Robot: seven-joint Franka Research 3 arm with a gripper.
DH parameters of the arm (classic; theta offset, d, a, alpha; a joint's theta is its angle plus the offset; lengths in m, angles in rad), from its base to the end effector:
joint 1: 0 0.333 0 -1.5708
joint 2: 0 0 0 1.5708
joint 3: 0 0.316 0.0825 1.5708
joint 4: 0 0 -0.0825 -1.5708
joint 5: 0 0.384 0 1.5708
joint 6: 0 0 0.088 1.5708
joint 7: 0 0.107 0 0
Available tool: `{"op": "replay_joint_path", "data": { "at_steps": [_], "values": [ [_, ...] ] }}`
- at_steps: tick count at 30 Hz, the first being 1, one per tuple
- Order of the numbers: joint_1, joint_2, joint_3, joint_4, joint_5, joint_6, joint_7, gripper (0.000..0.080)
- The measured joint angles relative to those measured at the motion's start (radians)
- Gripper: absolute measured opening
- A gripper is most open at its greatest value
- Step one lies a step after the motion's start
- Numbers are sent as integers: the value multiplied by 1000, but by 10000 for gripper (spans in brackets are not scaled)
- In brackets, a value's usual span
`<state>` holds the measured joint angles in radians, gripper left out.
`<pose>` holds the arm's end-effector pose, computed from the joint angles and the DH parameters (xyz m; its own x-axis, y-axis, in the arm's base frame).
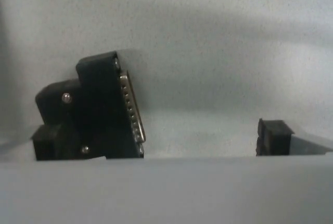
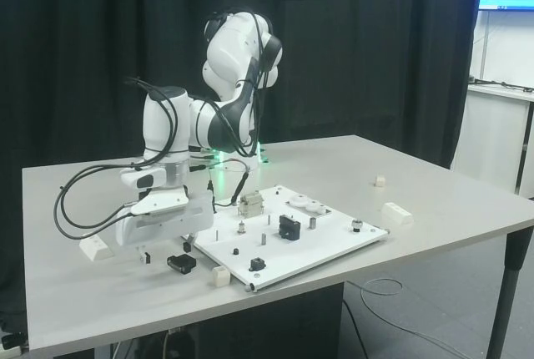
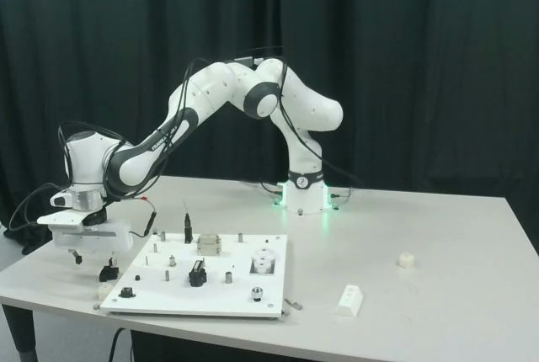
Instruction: Remove square peg 2.
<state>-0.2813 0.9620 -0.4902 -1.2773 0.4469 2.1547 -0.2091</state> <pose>0.6097 -0.4362 0.2095 0.8151 -0.5789 0.0233 -0.5793 -0.8147 0.0266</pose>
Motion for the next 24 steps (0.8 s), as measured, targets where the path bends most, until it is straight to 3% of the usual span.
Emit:
{"op": "replay_joint_path", "data": {
  "at_steps": [12, 24],
  "values": [
    [-1, 0, -2, 11, 0, -11, 0, 800],
    [-2, -2, -11, 50, 0, -75, 1, 800]
  ]
}}
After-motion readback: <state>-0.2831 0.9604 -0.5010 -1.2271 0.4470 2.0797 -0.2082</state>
